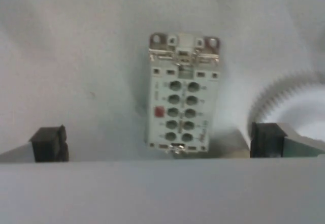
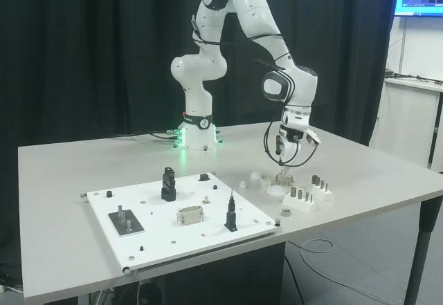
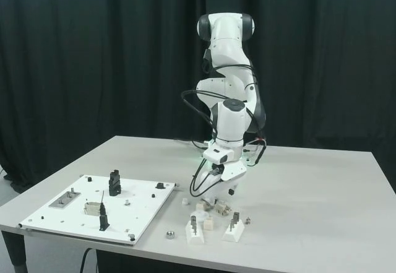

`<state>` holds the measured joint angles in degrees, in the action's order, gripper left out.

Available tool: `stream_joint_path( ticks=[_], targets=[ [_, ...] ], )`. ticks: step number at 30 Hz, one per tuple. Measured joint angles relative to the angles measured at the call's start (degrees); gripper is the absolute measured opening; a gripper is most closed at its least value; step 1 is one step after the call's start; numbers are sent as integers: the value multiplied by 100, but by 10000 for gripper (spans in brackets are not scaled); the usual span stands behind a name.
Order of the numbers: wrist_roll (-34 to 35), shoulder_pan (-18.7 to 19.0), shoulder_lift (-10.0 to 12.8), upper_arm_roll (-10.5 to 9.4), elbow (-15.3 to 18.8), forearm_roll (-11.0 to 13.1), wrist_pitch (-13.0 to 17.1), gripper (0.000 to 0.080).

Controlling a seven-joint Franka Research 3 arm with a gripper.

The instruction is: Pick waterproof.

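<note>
White connector block (image 1: 183, 99), the waterproof piece with two columns of round sockets and a metal latch at one end, lies flat on the grey table (image 1: 76, 56); in your wrist view it sits between the two black fingertips (image 1: 50, 144), touching neither. Gripper (image 1: 157, 144) stands wide, jaws well apart and holding nothing. A white toothed gear (image 1: 294, 102) lies just beside the connector, near one fingertip. From the first room view you can see the arm (image 2: 242, 14) bent down over the table, the gripper (image 2: 285, 172) hovering low over the loose parts beside the white board (image 2: 152, 229); the connector itself is too small to make out there. White pin holders (image 2: 304, 196) stand near the gripper, on the side away from the board. On the board: a black upright fixture (image 2: 168, 184), a thin black post (image 2: 230, 216), a grey plate with pegs (image 2: 126, 222). The second room view shows the gripper (image 3: 213, 202) just above the cluster of small parts, two white holders (image 3: 213, 229) nearer the table edge.
</note>
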<state>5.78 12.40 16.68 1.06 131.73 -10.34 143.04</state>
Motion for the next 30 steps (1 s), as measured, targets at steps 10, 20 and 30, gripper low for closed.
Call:
stream_joint_path(
  ticks=[10,20,30],
  targets=[
    [172,10,10,-33,177,0,341,800],
    [181,-6,39,-32,183,0,438,800],
    [179,-60,96,-6,169,-10,530,800]
  ],
)
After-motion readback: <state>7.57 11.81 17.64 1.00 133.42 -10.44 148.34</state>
